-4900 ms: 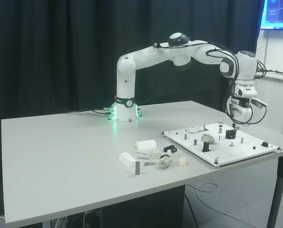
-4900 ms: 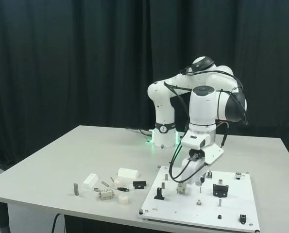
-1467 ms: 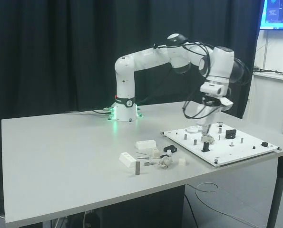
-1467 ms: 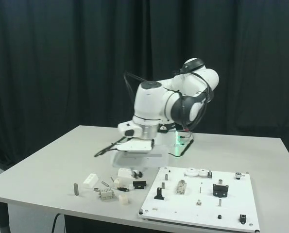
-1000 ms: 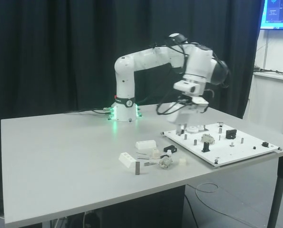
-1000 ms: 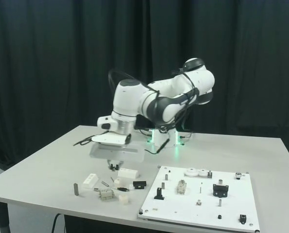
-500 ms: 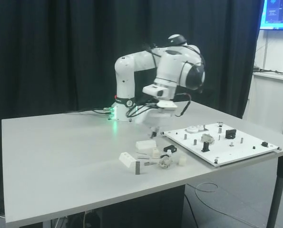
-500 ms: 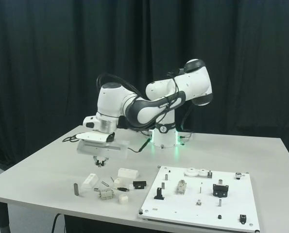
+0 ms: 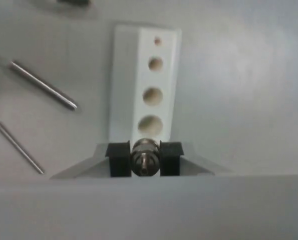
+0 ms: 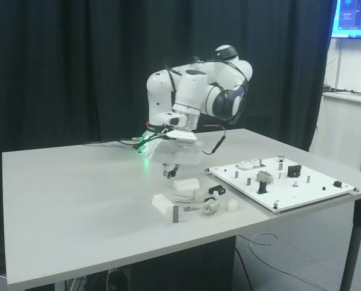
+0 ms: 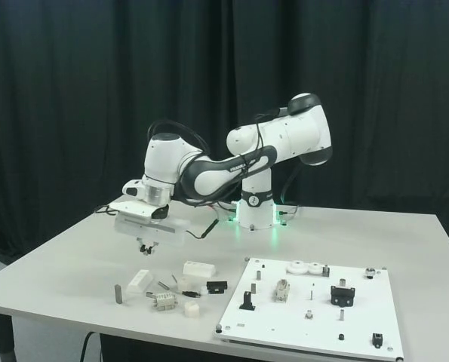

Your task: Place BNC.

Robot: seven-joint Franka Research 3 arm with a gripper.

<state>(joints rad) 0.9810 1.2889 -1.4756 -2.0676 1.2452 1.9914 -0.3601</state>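
Note:
In the wrist view my gripper (image 9: 144, 161) is shut on the BNC connector (image 9: 144, 156), a small metal cylinder held end-on between the two black pads (image 9: 118, 159). Right below it lies a white block (image 9: 147, 87) with a row of holes of growing size. From the room views the gripper (image 10: 168, 174) (image 11: 145, 247) hangs a little above the table, over that white block (image 10: 162, 204) (image 11: 139, 281) among the loose parts. The white assembly board (image 10: 301, 193) (image 11: 284, 324) lies apart from the gripper, at the table's other end.
Two thin metal pins (image 9: 44, 86) (image 9: 18, 148) lie beside the holed block. A second white block (image 10: 185, 183) (image 11: 198, 268), a small black part (image 10: 216, 190) and a grey upright peg (image 10: 175, 214) (image 11: 118, 292) lie nearby. The board carries several small fixtures (image 10: 294, 171). The arm's base (image 10: 156, 140) glows green.
The arm has swung from above the assembly board across to the loose parts, and the gripper now hangs lower over the holed white block.

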